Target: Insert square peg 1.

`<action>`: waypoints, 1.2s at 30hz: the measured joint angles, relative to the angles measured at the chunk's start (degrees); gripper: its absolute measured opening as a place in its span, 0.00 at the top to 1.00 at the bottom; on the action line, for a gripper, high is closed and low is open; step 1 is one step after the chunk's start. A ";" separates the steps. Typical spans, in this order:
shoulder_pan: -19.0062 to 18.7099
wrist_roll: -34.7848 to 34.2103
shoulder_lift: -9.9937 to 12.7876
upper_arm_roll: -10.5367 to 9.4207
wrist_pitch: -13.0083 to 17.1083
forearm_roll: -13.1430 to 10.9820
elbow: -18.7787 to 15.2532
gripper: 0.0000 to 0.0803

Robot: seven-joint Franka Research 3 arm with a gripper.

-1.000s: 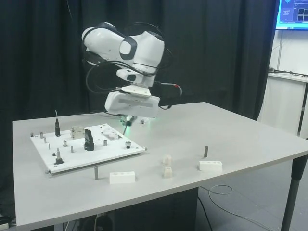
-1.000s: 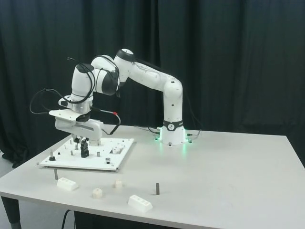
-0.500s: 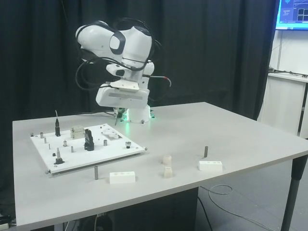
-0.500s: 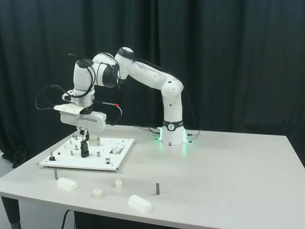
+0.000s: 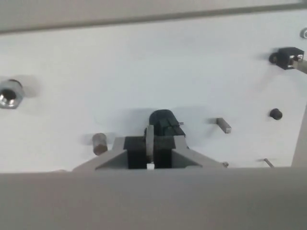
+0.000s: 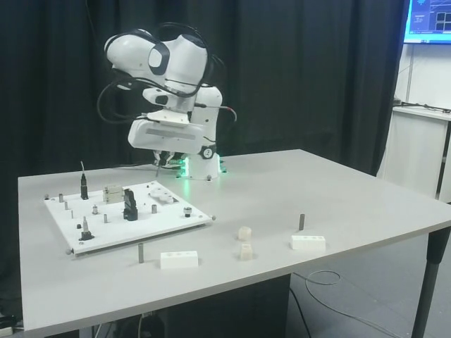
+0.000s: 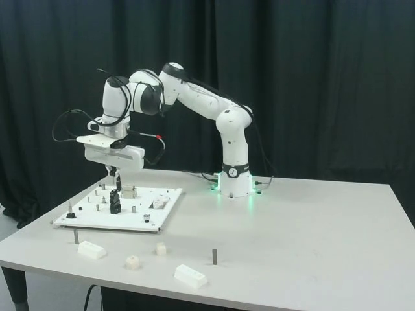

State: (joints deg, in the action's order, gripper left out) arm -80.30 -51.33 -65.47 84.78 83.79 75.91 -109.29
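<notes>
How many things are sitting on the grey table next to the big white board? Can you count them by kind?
Long white blocks: 2
Small white pieces: 2
Upright grey pegs: 2
Total: 6

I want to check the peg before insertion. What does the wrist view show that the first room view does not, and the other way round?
Only the wrist view shows the slim grey peg held upright between the black pads, just above a black part. Only the first room view shows the whole white arm, the grey table and the loose white blocks off the board. Both show the white board.
</notes>
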 joint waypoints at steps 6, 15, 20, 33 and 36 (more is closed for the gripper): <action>2.41 1.75 0.00 -0.24 0.57 0.45 -0.78 0.97; 6.19 4.89 -0.13 -0.24 1.64 0.93 -1.79 0.97; 8.11 6.70 -0.46 -0.19 2.41 1.04 -2.28 0.97; 13.23 11.23 -1.58 0.49 5.15 1.31 -4.01 0.97; 14.18 12.31 -1.73 0.96 6.04 1.32 -4.52 0.97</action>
State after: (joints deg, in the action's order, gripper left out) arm -66.12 -39.02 -67.19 85.73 89.82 77.22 -113.81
